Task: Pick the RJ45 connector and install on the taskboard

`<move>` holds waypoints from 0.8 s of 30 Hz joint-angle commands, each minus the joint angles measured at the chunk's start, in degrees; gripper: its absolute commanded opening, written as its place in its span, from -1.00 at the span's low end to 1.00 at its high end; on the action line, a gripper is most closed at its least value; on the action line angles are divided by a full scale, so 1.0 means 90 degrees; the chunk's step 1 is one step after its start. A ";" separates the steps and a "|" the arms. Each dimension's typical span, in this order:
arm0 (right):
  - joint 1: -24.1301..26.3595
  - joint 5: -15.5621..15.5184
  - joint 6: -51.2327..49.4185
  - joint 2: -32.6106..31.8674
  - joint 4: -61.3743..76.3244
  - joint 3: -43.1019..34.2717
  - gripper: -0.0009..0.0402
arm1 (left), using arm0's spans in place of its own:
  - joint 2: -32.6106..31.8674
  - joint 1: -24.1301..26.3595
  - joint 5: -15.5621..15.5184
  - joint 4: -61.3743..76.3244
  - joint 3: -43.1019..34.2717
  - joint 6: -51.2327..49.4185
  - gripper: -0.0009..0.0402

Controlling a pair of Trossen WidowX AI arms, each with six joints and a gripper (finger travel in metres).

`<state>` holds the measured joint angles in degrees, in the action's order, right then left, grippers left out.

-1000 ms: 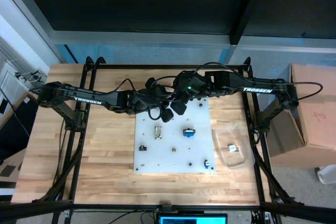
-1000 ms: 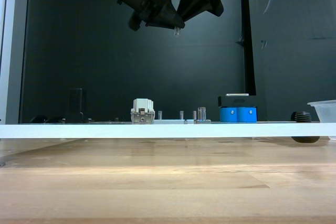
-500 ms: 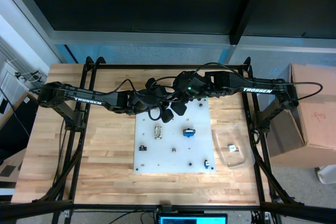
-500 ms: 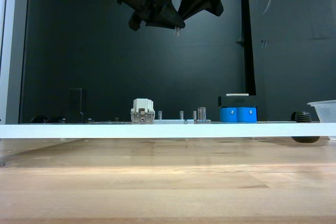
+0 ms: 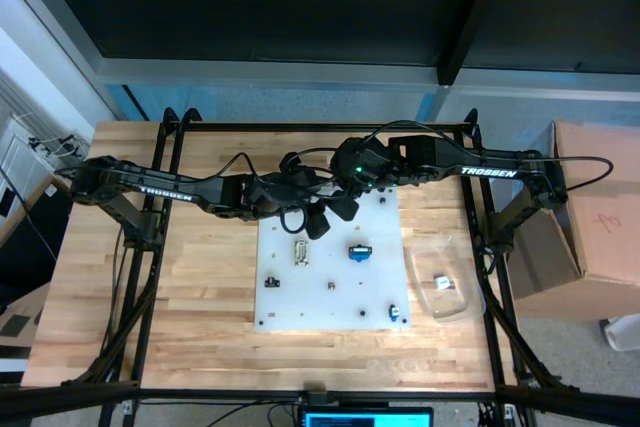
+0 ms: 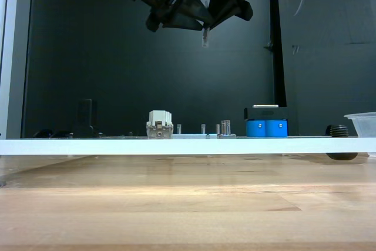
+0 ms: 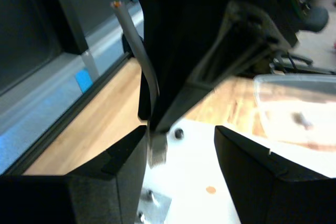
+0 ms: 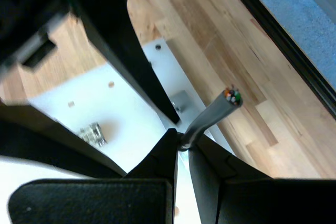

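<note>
Count: 2 grippers, 1 RJ45 connector, 1 taskboard. The RJ45 connector (image 6: 205,38) hangs well above the taskboard (image 5: 300,309), over its far part. Its long axis is near vertical, with the plug end down and the cut cable stub up. The right gripper (image 8: 180,142) pinches it between closed fingers. The left gripper (image 7: 181,142) is just beside it, also above the taskboard, with its 2 fingers spread to either side.

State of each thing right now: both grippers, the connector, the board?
Left gripper: open, high above the board.
Right gripper: shut on the RJ45 connector, high above the board.
RJ45 connector: held, cable end up, clear of the board.
Board: flat on the table.
</note>
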<state>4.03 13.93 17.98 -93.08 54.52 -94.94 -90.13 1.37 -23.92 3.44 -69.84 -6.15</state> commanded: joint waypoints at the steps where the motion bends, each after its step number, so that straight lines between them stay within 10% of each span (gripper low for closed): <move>1: -0.0129 -0.0063 -0.0454 0.0073 0.0386 -0.0012 -0.96 | 0.0189 -0.0010 0.0342 0.0401 0.0044 -0.0138 -0.05; 14: -0.0794 -0.1076 -0.0879 0.0889 0.0046 0.0920 -0.96 | 0.1421 -0.0005 0.1246 0.0590 0.0911 -0.0221 -0.32; 24: -0.1950 -0.1061 -0.0984 0.1423 -0.1005 0.2067 -0.96 | 0.2280 0.0029 0.1819 0.0537 0.1756 -0.0262 -0.54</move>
<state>-12.38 4.03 7.88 -80.49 45.89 -77.10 -70.19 1.63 -8.08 8.23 -54.57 -8.51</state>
